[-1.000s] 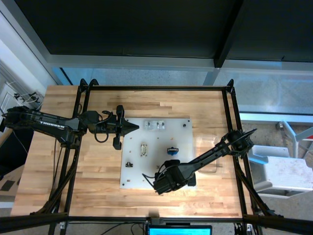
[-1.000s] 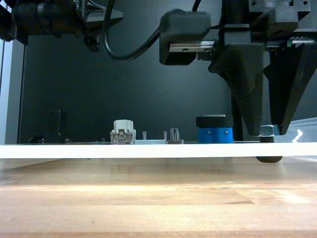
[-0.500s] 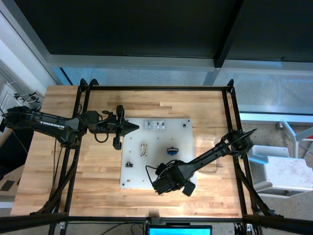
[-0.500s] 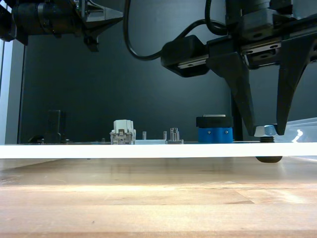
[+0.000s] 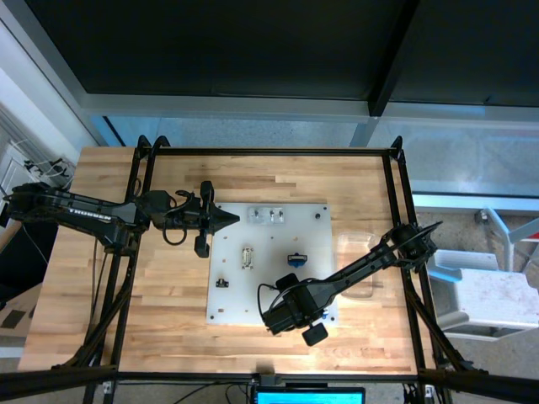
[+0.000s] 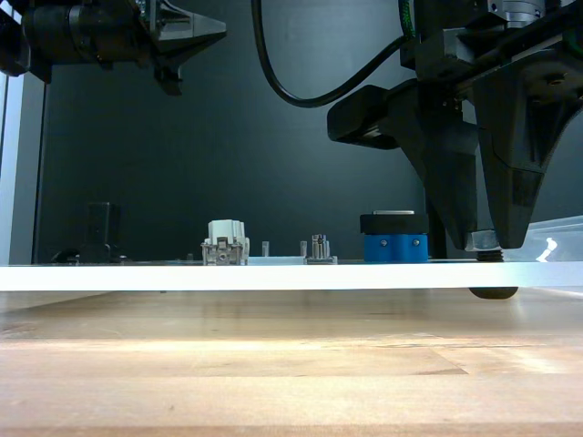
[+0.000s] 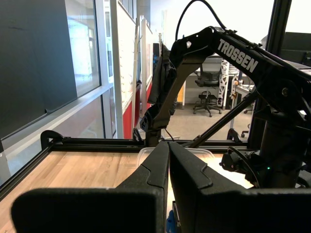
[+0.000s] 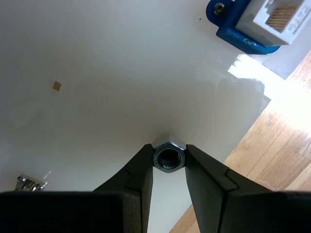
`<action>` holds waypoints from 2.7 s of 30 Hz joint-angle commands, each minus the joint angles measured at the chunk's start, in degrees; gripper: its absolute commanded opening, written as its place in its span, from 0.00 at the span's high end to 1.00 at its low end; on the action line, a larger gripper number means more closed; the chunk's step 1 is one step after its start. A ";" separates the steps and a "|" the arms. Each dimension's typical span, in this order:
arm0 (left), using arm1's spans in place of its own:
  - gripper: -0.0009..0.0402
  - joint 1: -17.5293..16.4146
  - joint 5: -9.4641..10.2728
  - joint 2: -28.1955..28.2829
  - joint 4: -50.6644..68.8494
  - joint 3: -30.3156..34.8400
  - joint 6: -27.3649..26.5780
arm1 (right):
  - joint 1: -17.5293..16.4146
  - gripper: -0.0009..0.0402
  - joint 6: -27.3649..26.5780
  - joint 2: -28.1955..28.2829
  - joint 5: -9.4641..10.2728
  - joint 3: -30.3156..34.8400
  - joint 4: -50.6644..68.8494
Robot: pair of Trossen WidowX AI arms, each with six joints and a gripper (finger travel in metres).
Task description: Pick the M12 fastener and fasten on the M12 threads
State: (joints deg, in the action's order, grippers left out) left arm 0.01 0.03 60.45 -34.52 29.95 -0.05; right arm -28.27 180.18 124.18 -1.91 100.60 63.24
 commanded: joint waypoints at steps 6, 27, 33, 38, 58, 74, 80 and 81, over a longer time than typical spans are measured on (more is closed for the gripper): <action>0.98 0.00 0.00 0.02 -0.02 0.00 0.02 | -0.04 0.92 -0.63 -0.02 -0.02 0.02 -0.11; 0.98 -0.02 -0.02 0.02 -0.02 0.00 0.02 | -0.07 0.92 -0.68 -0.02 -0.11 0.02 -0.04; 0.98 -0.02 -0.02 0.02 -0.02 0.00 0.02 | -0.07 0.92 -0.63 -0.02 -1.09 0.02 -0.46; 0.98 0.00 0.00 0.02 -0.04 0.00 0.02 | -0.07 0.92 -0.59 -0.11 -1.05 0.02 -1.05; 0.98 -0.02 -0.02 0.02 -0.02 0.00 0.02 | -0.11 0.56 -0.02 -2.27 3.43 0.04 -0.96; 0.98 0.00 -0.02 0.02 -0.04 0.00 0.02 | -0.35 0.57 -49.27 -6.12 1.29 0.02 1.75; 0.98 0.00 -0.02 0.02 -0.04 0.00 0.02 | -0.66 0.57 -66.16 -6.34 1.07 0.02 -0.46; 0.98 0.00 -0.02 0.02 -0.02 0.00 0.02 | -0.79 0.57 -68.19 -6.36 1.07 0.02 -1.14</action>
State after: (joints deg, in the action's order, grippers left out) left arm 0.01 0.03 60.47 -34.54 29.95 -0.05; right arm -28.84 114.04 117.89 -0.86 100.55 62.98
